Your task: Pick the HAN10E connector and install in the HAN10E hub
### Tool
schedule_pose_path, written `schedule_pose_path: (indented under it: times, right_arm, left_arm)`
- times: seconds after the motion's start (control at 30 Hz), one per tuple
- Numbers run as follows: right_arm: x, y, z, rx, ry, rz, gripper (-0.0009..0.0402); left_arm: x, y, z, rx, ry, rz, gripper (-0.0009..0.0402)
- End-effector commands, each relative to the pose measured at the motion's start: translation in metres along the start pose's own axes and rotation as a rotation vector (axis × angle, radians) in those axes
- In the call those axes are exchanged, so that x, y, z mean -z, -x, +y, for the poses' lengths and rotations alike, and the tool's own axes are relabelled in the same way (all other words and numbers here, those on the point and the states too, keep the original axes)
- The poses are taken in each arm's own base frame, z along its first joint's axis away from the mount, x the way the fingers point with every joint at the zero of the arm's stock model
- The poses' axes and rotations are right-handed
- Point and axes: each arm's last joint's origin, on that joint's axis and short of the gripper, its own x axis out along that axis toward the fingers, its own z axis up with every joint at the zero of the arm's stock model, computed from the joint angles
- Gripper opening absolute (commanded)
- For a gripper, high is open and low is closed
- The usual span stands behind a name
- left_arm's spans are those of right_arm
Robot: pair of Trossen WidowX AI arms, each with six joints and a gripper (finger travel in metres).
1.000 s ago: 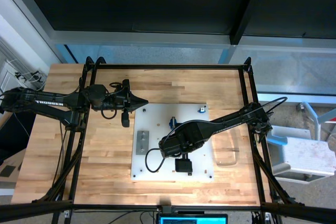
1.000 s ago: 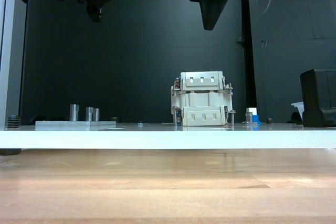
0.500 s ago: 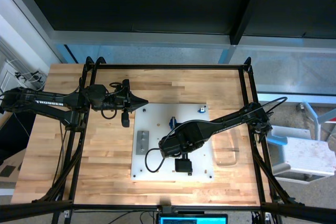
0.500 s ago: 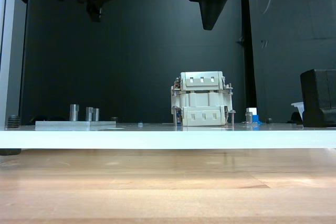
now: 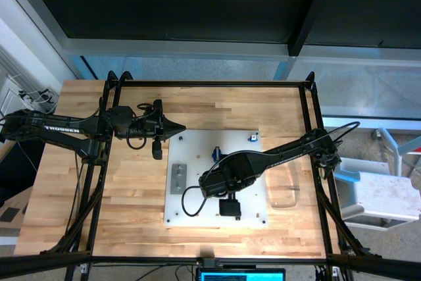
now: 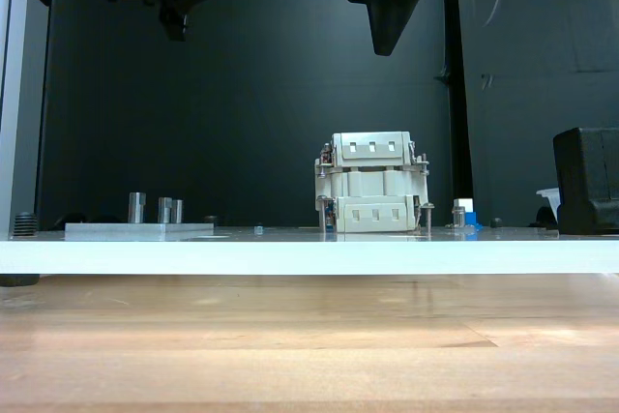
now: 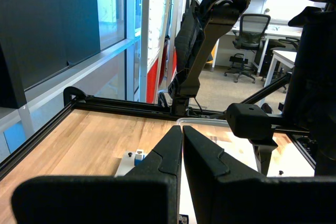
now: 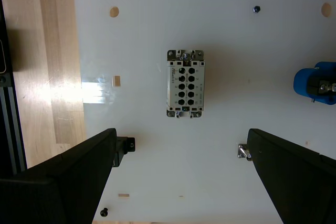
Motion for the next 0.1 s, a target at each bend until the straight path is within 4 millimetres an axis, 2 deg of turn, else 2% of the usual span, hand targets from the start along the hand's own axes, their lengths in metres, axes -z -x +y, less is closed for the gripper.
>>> schedule_pose_path:
  times: [0.03,0.1]
  right_arm:
    - [-0.0001,-0.0001,0.0002,0.000,0.000,0.000,0.0350]
    - [-0.0001,-0.0001,0.0002,0.000,0.000,0.000,0.0350]
  left_arm:
    - [-0.0002,0.0000,0.0000,0.000,0.000,-0.001,0.0001]
    - [-0.0002,0.0000,0.0001,0.000,0.000,-0.001,0.0001]
